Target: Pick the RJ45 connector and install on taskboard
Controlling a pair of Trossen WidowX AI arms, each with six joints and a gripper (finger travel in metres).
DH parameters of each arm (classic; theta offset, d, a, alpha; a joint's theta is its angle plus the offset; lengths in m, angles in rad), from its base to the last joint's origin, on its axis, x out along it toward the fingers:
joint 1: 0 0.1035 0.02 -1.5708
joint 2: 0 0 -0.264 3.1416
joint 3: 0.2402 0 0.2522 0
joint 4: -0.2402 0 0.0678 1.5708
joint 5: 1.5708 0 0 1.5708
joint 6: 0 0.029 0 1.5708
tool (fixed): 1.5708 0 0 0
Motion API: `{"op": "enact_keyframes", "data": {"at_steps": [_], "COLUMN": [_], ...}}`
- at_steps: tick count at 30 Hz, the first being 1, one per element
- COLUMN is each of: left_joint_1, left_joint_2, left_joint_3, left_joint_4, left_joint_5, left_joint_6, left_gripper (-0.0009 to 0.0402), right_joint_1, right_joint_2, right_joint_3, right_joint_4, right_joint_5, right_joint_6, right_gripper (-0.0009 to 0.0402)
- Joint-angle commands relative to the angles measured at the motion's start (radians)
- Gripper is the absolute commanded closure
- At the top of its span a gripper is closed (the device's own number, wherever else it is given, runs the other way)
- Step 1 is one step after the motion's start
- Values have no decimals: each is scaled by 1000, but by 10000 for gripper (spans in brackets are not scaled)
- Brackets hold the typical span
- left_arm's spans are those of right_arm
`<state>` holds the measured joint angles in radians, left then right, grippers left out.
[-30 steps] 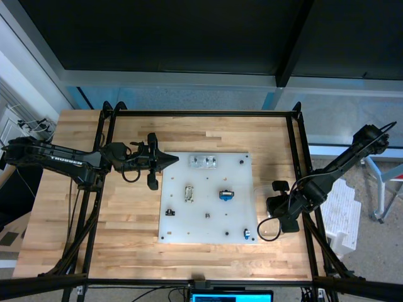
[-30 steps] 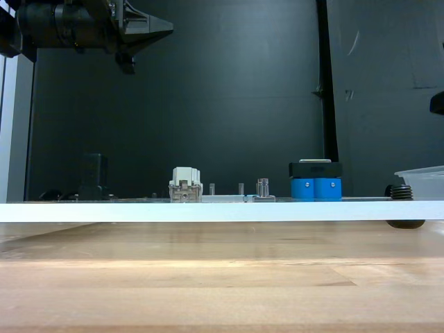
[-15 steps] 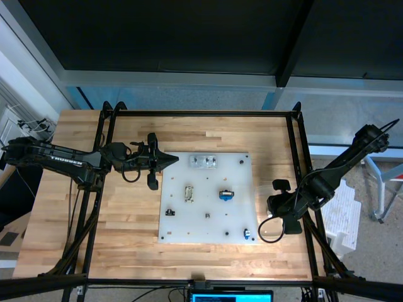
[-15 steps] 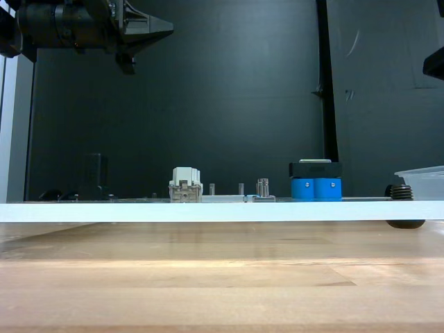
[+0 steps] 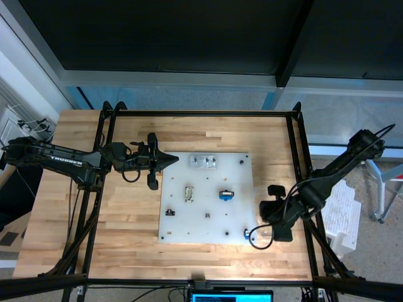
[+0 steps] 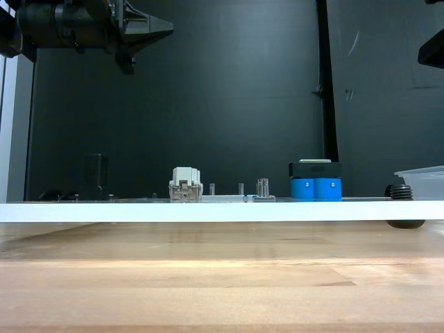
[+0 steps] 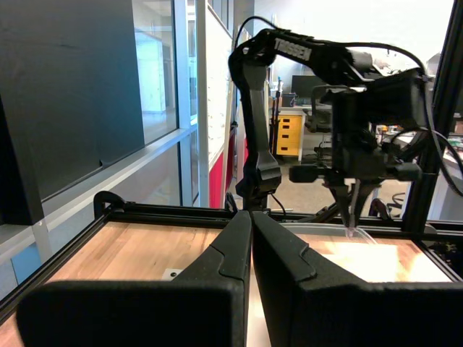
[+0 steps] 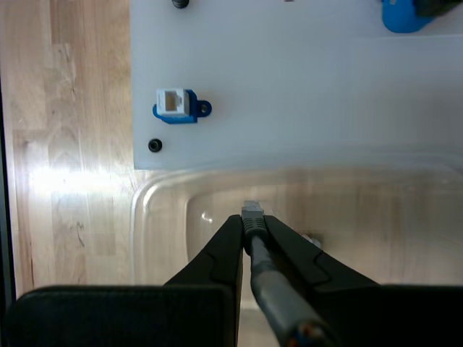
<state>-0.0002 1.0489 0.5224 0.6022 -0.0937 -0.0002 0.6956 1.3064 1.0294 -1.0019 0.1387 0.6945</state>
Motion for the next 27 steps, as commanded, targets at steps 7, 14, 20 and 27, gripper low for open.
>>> {"op": "enact_keyframes", "data": {"at_steps": [7, 14, 20, 27], "left_joint_1": [0, 0, 0, 0], "left_joint_2": [0, 0, 0, 0], "left_joint_3": [0, 0, 0, 0], "left_joint_4": [0, 0, 0, 0], "left_joint_5": [0, 0, 0, 0], "left_joint_6": [0, 0, 0, 0], "left_gripper": [393, 393, 393, 393], "right_joint_1": [6, 12, 13, 14], "right_joint_2": [160, 230, 269, 307], "right_joint_3": [109, 163, 180, 196], "right_joint_4": [31, 44, 66, 77], "right_joint_5": [29, 31, 35, 35], "right_joint_6": [6, 9, 8, 4], "right_gripper": [393, 393, 393, 393]}}
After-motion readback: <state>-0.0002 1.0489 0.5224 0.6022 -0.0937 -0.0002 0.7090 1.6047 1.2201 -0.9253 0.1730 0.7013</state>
